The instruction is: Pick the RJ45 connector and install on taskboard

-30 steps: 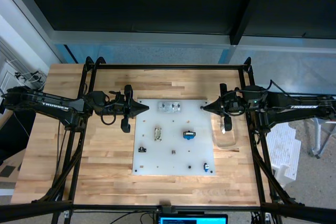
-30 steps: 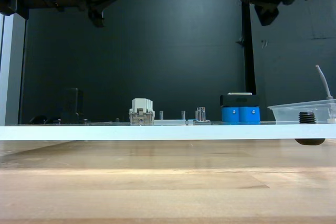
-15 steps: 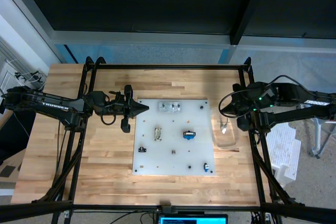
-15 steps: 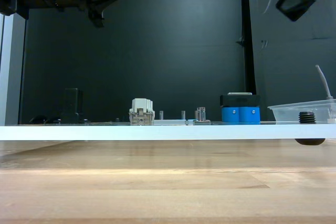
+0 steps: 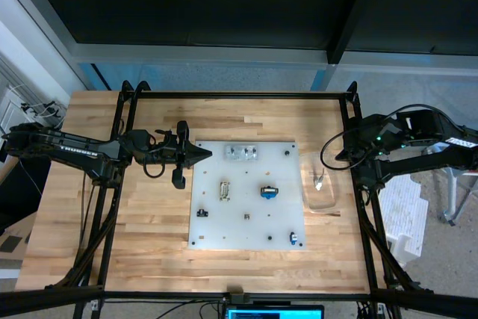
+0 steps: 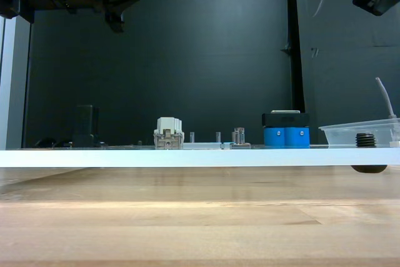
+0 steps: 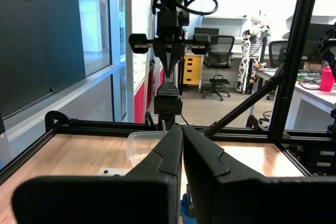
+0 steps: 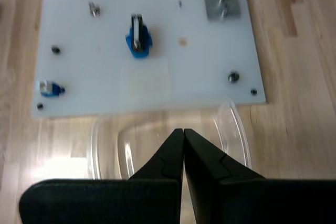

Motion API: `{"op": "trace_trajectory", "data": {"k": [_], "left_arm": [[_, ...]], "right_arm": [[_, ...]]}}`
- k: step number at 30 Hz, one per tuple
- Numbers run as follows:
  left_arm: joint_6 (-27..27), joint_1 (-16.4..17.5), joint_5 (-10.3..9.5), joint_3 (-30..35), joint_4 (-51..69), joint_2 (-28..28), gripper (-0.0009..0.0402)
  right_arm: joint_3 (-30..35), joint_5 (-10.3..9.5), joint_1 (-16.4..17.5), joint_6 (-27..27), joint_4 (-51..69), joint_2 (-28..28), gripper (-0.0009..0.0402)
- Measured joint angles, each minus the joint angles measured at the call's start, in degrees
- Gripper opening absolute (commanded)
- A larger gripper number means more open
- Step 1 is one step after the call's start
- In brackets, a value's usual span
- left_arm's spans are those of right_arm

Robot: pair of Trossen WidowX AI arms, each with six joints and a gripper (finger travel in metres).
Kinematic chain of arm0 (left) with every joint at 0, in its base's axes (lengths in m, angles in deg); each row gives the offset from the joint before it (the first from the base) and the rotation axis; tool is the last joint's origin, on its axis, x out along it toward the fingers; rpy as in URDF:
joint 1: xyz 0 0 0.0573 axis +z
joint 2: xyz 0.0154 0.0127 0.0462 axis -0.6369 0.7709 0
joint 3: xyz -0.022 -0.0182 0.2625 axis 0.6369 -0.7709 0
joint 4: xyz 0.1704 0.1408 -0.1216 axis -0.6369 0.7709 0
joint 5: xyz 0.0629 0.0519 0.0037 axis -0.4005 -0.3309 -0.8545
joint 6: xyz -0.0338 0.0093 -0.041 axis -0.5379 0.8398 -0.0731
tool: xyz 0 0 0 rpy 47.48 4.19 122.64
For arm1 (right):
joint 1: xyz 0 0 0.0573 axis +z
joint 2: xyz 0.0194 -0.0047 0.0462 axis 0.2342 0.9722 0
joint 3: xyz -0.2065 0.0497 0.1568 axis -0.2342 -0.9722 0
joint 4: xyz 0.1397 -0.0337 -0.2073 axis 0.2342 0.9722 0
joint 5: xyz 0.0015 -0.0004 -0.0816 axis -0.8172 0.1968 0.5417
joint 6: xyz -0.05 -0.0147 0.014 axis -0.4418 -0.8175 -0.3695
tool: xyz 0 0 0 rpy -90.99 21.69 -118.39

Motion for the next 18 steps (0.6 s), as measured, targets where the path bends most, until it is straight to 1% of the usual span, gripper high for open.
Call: {"op": "trace_trajectory", "data": {"k": [5, 7, 8, 12, 15, 18], "left_arm": [[0.02, 0.02, -0.02, 0.02, 0.0, 0.0, 0.0], [0.02, 0.0, -0.02, 0.02, 0.0, 0.02, 0.0], [0.02, 0.02, 0.0, 0.02, 0.0, 0.0, 0.0], [0.0, 0.02, -0.02, 0.02, 0.0, 0.0, 0.0], [0.0, 0.02, 0.0, 0.0, 0.02, 0.0, 0.0], [0.02, 0.02, -0.02, 0.0, 0.0, 0.0, 0.0]], "right_arm": [[0.11, -0.24, -0.13, -1.84, 2.8, 0.94, 0.0], [0.11, -0.48, -0.92, -3.26, 3.89, 1.55, 0.0], [0.11, -0.79, -1.57, -4.2, 4.22, 1.97, 0.0], [0.11, -4.76, -6.01, -8.59, 4.83, 3.85, 0.0], [0.11, -5.22, -8.87, -11.58, 6.1, 5.27, 0.0], [0.11, -5.7, -10.45, -14.27, 7.74, 6.54, 0.0]]}}
